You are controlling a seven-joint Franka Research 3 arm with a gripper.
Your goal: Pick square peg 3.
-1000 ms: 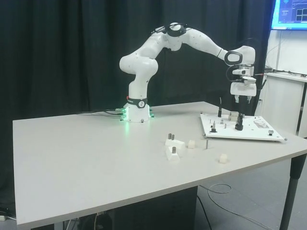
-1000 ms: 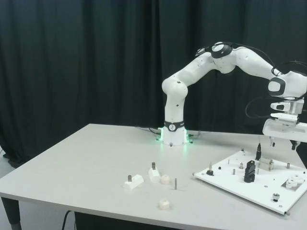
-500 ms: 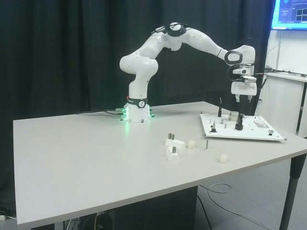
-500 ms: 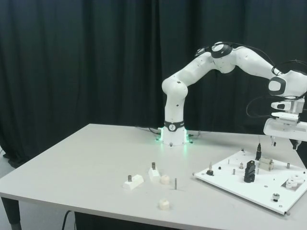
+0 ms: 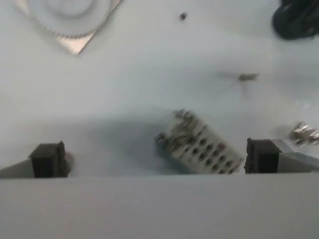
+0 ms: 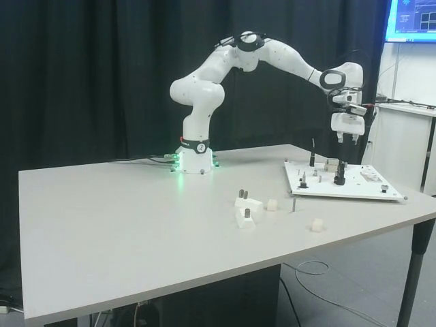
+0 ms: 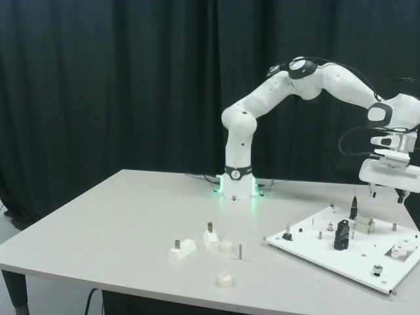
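The pincer [image 6: 346, 140] has been raised higher above the white board [image 6: 354, 189] than a second ago. The grey bench [image 6: 136, 211] carries that board. The pincer's fingers [image 5: 49, 159] are spread wide and nothing is held or touched. Which peg on the board is square peg 3 cannot be told.

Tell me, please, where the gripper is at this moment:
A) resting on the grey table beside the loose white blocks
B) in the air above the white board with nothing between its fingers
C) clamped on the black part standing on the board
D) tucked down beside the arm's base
B: the gripper hangs well above the white board, and in the wrist view its two black fingertips stand wide apart with nothing between them.
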